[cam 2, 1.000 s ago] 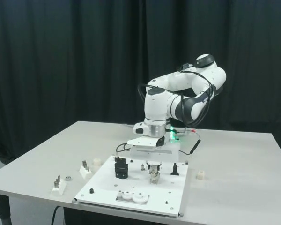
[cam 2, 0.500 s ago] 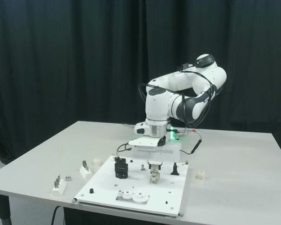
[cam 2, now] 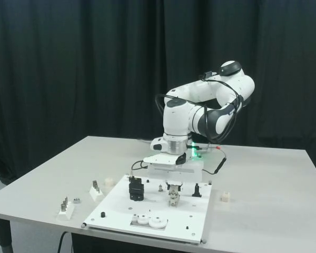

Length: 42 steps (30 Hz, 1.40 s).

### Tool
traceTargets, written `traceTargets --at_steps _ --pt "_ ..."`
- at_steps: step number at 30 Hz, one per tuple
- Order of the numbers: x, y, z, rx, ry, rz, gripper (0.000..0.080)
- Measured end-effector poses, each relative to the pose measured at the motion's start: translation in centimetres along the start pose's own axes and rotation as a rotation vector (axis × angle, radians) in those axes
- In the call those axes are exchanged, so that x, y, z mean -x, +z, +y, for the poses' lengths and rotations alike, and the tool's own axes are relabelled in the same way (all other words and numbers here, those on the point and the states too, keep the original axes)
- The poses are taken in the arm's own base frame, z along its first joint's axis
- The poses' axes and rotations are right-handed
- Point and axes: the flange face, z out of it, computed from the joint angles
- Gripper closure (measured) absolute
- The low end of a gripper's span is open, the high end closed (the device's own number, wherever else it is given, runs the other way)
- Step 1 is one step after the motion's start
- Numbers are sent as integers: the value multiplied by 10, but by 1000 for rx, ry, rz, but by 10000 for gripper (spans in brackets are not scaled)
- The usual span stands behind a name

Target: Insert waterproof.

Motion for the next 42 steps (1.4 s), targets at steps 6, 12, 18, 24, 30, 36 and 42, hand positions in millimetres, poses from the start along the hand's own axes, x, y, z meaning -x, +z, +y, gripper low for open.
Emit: traceTargets --at_steps 6,12,18,24,30,36,42 --pt "0 0 0 -2 1 -1 493" --pt "0 0 0 -5 -1 -1 493" --pt "0 0 0 -5 -2 -2 493" --pt "-1 0 1 -9 2 -2 493" --pt "-2 0 1 -12 5 -3 493" --pt "-4 0 3 -15 12 -3 493" --pt "-5 0 5 -23 23 -7 493"
